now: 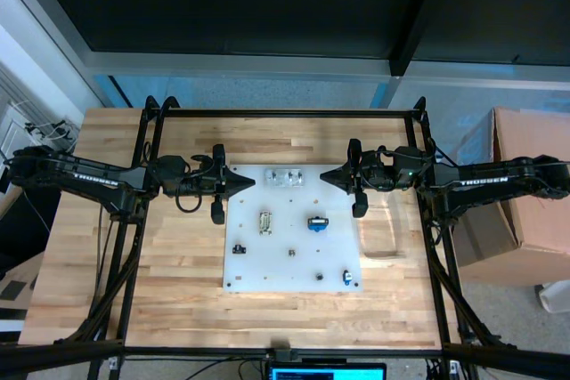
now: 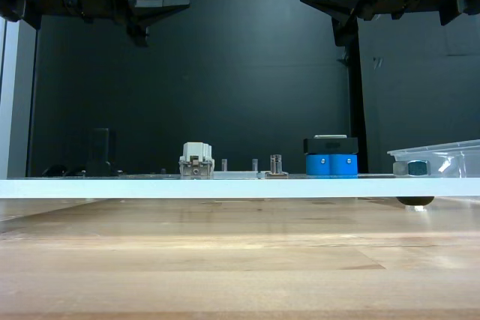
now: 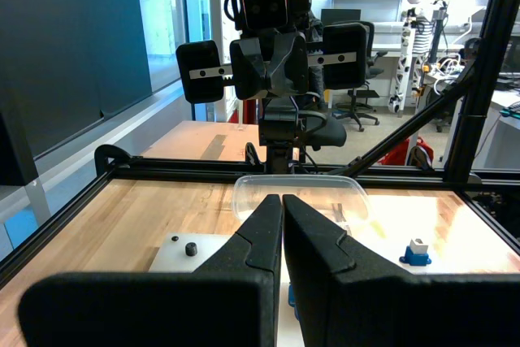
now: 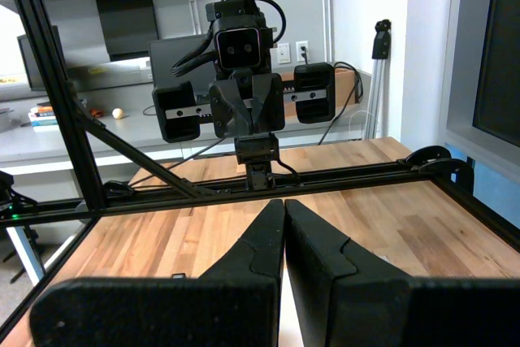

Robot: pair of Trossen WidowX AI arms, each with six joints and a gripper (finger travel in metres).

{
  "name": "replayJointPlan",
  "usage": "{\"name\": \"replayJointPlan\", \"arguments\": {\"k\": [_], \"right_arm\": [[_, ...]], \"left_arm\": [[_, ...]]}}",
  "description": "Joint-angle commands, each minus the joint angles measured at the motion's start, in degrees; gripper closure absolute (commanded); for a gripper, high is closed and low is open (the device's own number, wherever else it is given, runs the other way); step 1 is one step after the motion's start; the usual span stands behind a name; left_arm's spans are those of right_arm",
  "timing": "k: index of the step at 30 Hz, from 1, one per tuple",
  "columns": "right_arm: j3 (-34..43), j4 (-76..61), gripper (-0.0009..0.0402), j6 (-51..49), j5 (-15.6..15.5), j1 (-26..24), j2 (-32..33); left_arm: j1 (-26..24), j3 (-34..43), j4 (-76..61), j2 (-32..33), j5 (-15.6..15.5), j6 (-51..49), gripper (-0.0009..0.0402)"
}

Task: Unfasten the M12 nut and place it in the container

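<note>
The small silver nut sits on its stud at the white board's near right edge. In the low view it stands in front of the clear container. The high view shows the nut on the board, outside the container, which lies right of the board. My left gripper hangs high over the board's far left edge, shut on nothing. My right gripper hangs high over the far right part, shut and holding nothing. The tips face each other, far above the nut.
On the board stand a grey connector block, a blue block, a small silver post and a clear part at the far edge. A black frame rings the wooden table. A cardboard box stands off to the right.
</note>
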Motion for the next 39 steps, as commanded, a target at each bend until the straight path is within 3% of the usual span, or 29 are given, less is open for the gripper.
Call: {"name": "replayJointPlan", "arguments": {"k": [1, 14, 19, 28, 32, 39], "right_arm": [[0.0, 0.0, 0.0393, 0.02, 0.0, 0.04, 0.02], [0.02, -0.17, 0.0393, 0.0, -0.07, 0.07, 0.02], [3.41, -10.25, 0.0393, -0.2, -3.04, 1.49, 0.55], [16.26, -33.94, 0.0393, 0.59, -1.95, 9.38, 7.48], [23.41, -46.16, 0.0393, 1.66, 2.19, 13.35, 12.79], [36.37, -65.57, 0.0393, 5.73, 2.01, 17.55, 23.56]], "left_arm": [[0.0, -0.02, 0.02, 0.0, 0.02, 0.02, 0.0393], [0.02, 0.0, 0.02, 0.0, 0.0, 0.02, 0.0393], [0.0, 0.0, 0.02, 0.0, 0.0, 0.02, 0.0393], [0.0, 0.0, 0.02, 0.0, 0.02, 0.02, 0.0393], [0.02, -0.02, 0.02, 0.0, 0.02, 0.02, 0.0393], [0.0, -0.02, 0.0, 0.0, 0.02, 0.02, 0.0393]]}}
